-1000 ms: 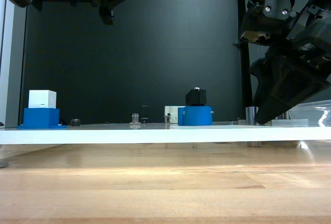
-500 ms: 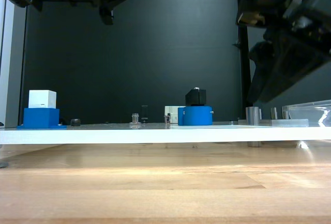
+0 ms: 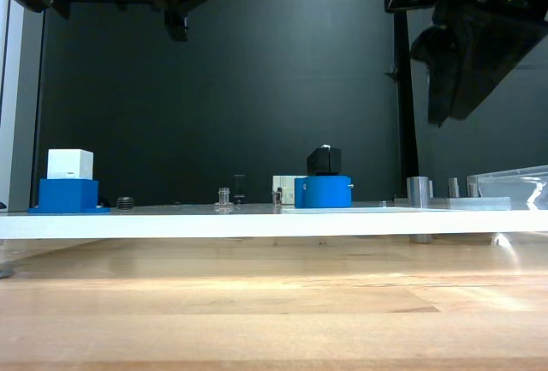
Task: Pick the 16mm cylinder and install on the taskboard
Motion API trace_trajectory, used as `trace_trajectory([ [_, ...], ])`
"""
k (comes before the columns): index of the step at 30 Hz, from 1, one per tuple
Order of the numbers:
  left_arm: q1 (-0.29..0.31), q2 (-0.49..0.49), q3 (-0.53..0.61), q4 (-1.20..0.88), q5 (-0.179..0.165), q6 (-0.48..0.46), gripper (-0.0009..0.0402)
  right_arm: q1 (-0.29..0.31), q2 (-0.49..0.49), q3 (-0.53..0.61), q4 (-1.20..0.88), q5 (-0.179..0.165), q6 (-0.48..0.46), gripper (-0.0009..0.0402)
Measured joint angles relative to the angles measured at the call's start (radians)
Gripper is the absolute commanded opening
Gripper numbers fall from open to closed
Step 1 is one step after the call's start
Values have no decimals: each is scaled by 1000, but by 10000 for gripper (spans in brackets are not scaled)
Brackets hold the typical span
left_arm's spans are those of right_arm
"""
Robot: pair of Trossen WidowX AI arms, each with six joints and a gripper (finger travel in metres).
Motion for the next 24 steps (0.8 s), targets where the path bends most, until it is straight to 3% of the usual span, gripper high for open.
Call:
trace_trajectory([
  [4,0,0,0,0,0,0,0,-1,0,20,-32,-23,1,220],
  [16,0,0,0,0,0,0,0,-6,14,19,7,-17,-5,219],
  [24,0,0,0,0,0,0,0,-84,-157,-91,291,5,-112,219],
])
